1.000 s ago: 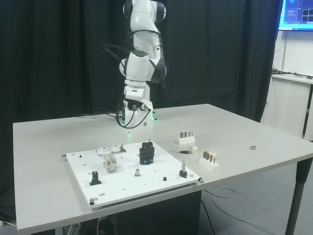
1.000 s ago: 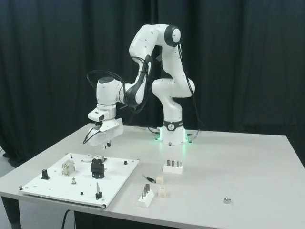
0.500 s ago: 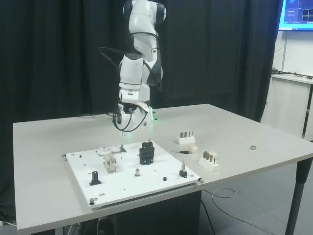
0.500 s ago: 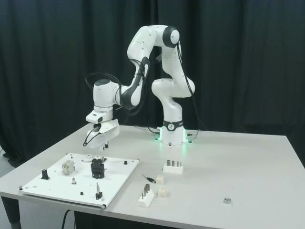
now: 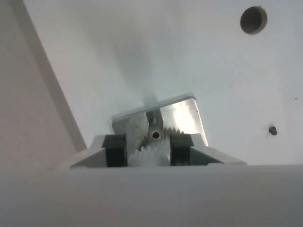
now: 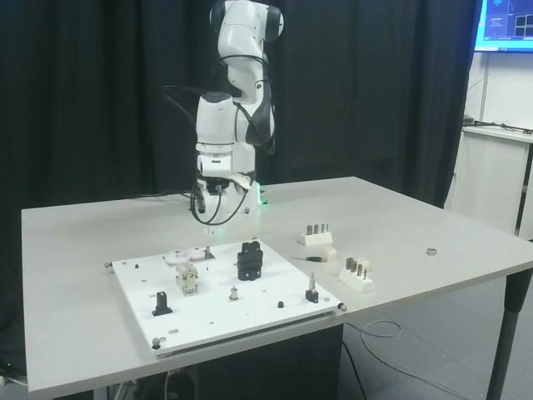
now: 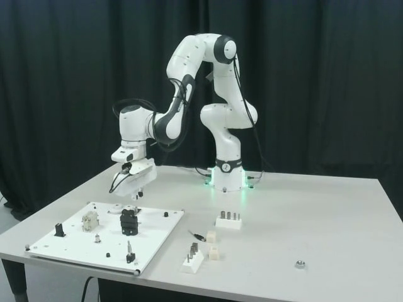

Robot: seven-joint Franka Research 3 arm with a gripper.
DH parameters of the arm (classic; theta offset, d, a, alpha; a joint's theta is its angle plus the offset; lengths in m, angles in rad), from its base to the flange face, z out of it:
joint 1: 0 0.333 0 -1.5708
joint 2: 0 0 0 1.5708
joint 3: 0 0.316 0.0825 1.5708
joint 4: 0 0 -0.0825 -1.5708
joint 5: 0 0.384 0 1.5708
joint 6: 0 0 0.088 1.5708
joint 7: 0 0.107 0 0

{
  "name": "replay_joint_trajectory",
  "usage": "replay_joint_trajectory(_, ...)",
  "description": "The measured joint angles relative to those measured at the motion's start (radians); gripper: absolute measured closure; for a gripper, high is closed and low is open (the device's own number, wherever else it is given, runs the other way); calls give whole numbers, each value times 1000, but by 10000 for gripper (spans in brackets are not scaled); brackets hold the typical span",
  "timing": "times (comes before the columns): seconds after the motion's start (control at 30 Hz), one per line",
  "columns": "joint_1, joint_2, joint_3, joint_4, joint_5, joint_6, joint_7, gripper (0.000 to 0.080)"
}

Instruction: Insert small gear.

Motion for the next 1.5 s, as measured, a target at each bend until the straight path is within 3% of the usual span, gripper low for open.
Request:
replay_joint_trajectory(0.9,0,56,-5,48,106,1,-79,611)
replay_joint_trajectory(1.5,0,87,-8,55,141,16,-121,611)
